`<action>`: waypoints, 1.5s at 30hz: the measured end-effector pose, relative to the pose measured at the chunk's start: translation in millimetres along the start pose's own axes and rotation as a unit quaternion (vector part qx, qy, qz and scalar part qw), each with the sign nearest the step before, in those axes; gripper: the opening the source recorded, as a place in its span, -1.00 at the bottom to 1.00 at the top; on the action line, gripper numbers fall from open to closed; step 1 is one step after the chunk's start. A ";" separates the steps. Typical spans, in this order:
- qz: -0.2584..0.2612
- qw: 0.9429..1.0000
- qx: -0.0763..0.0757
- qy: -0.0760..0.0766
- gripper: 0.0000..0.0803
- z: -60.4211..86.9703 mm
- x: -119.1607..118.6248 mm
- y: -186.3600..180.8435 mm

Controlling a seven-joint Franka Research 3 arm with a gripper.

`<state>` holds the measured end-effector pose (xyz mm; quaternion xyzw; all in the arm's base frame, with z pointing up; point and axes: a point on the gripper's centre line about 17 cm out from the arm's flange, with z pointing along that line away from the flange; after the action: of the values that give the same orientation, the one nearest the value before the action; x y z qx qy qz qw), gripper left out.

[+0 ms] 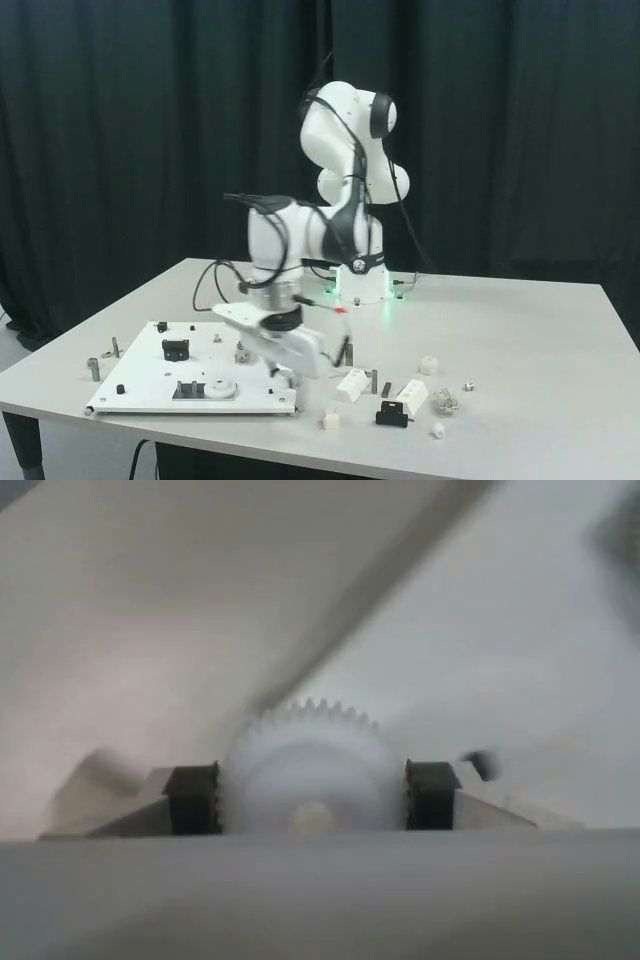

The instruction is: Place medium gear.

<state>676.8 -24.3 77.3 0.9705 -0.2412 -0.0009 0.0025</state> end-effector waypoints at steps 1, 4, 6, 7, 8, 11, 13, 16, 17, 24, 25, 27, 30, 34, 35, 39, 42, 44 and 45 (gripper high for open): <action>-0.010 1.000 0.001 0.004 -0.01 -0.7 -1.9 -8.6; -0.034 0.999 0.000 0.017 -0.01 -3.1 -7.0 -32.0; -0.048 0.999 0.001 0.025 -0.01 -4.7 -10.4 -47.1; -0.054 0.998 0.002 0.029 -0.01 -5.4 -12.5 -54.4; -0.060 0.998 0.003 0.031 -0.01 -6.0 -14.9 -61.2; -0.074 0.997 0.005 0.036 -0.01 -6.4 -22.5 -79.2; -0.083 0.996 0.006 0.038 -0.01 -5.2 -27.9 -89.2; -0.094 0.995 0.008 0.042 -0.01 -2.1 -34.5 -103.1; -0.097 0.994 0.008 0.043 -0.01 -0.8 -36.5 -107.5; -0.122 0.991 0.016 0.060 -0.01 9.4 -43.4 -137.4; -0.126 0.990 0.018 0.062 -0.01 10.8 -43.8 -141.5; -0.132 0.989 0.021 0.065 -0.01 13.2 -44.2 -148.9; -0.137 0.988 0.024 0.067 -0.01 16.6 -44.5 -157.8; -0.141 0.987 0.026 0.067 -0.01 21.2 -44.3 -166.4; -0.141 0.987 0.026 0.067 -0.01 22.7 -44.4 -168.0; -0.142 0.988 0.028 0.061 -0.01 31.0 -48.0 -172.8; -0.142 0.988 0.028 0.055 -0.01 38.6 -52.8 -175.7; -0.144 0.988 0.028 0.051 -0.01 44.1 -56.3 -177.7; -0.145 0.988 0.027 0.049 -0.01 46.9 -58.2 -178.8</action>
<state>709.0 160.8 29.5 0.9938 -0.0973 0.0533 -0.0124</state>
